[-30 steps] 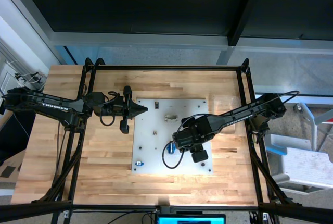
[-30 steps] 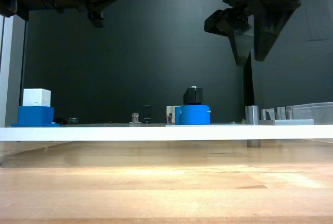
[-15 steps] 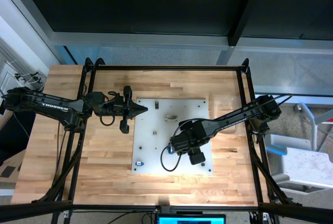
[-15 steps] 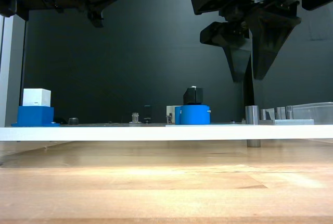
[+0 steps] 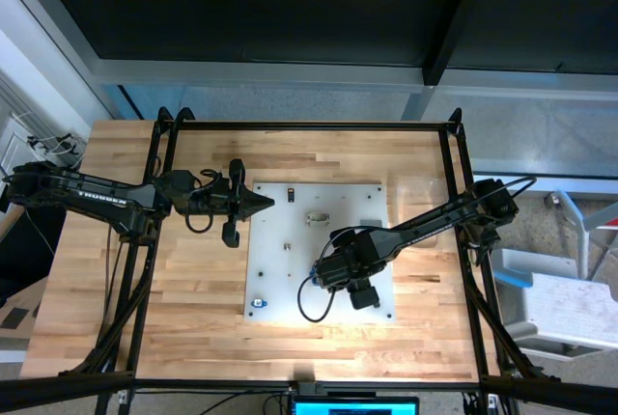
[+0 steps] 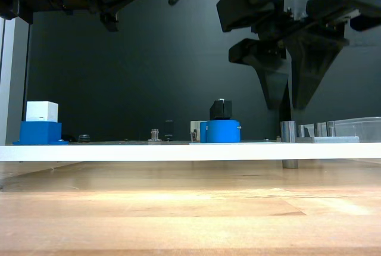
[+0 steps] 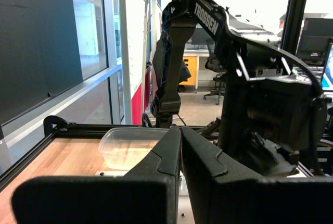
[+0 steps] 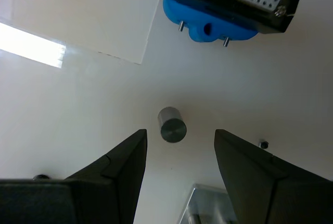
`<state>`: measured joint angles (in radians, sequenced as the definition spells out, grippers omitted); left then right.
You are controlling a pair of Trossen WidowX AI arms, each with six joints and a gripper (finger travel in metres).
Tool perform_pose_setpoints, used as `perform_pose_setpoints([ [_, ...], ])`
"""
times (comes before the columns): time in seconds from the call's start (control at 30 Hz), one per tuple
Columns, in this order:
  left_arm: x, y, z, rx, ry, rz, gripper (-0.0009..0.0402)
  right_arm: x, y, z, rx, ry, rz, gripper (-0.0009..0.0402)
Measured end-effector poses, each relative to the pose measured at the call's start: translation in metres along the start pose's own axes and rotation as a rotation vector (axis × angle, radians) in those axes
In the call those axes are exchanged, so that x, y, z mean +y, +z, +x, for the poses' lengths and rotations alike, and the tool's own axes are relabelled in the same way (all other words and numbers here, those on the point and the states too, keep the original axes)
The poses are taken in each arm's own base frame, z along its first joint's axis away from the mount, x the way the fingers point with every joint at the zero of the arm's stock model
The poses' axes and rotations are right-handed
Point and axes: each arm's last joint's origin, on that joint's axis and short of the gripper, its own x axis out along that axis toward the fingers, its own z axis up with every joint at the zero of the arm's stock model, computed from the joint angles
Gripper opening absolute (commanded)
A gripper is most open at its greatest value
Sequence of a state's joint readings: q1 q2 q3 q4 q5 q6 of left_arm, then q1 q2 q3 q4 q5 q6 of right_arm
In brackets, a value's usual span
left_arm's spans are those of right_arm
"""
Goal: Pick the 16mm cylinder and place it in the container
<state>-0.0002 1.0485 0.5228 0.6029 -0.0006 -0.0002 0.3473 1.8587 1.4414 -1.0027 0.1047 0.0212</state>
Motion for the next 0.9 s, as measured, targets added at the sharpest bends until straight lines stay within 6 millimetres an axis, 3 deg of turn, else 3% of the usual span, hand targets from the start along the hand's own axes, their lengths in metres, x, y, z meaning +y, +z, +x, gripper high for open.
perform_pose_setpoints([
  [0.9, 0.000, 0.000, 0.000, 0.001, 0.000, 0.000, 0.0000, 0.003, -0.006, 0.021, -0.026, 0.004, 0.026, 0.0178],
])
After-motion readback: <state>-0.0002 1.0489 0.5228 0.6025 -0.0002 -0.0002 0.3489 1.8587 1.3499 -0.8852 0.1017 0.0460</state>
